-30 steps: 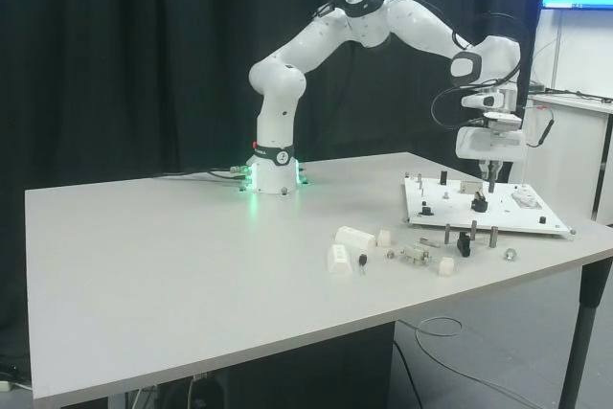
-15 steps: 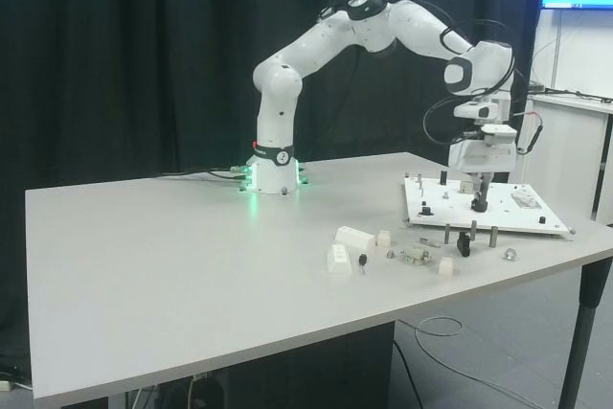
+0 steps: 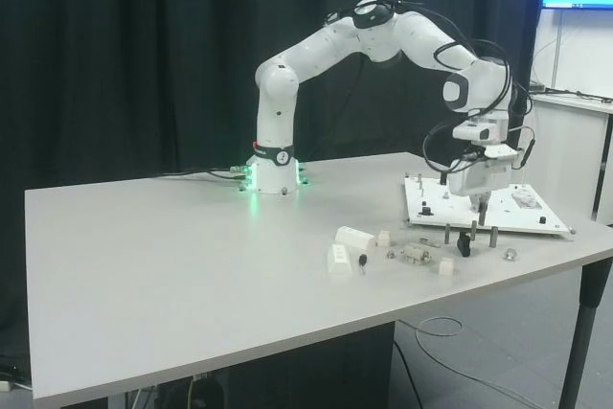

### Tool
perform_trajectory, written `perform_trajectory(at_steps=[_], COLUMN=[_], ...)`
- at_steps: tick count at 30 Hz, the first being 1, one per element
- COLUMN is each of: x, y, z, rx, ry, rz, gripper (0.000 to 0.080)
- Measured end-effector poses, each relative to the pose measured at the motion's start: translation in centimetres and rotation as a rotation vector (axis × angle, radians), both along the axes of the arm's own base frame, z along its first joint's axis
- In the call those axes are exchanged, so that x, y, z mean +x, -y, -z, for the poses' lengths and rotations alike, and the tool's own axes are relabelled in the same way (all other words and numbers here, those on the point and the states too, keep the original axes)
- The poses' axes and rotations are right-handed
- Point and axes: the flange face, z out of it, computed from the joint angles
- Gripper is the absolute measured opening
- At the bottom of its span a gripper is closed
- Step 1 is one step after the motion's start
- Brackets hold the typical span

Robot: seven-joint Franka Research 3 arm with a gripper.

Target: Place square peg 3.

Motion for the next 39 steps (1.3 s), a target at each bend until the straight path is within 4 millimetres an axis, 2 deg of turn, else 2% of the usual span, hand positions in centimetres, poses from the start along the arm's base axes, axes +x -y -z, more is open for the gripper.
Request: perform_trajectory(at_steps=[14, 35, 39], x=[1.8, 1.8, 1.9], y=[1.3, 0.2, 0.0], z=[3.4, 6.3, 6.4], rx=[0.049, 0.053, 0.052], ry=[-0.07, -0.11, -0.107], rz=[-0.023, -0.044, -0.037], gripper=[0.0075, 0.0075, 0.0075])
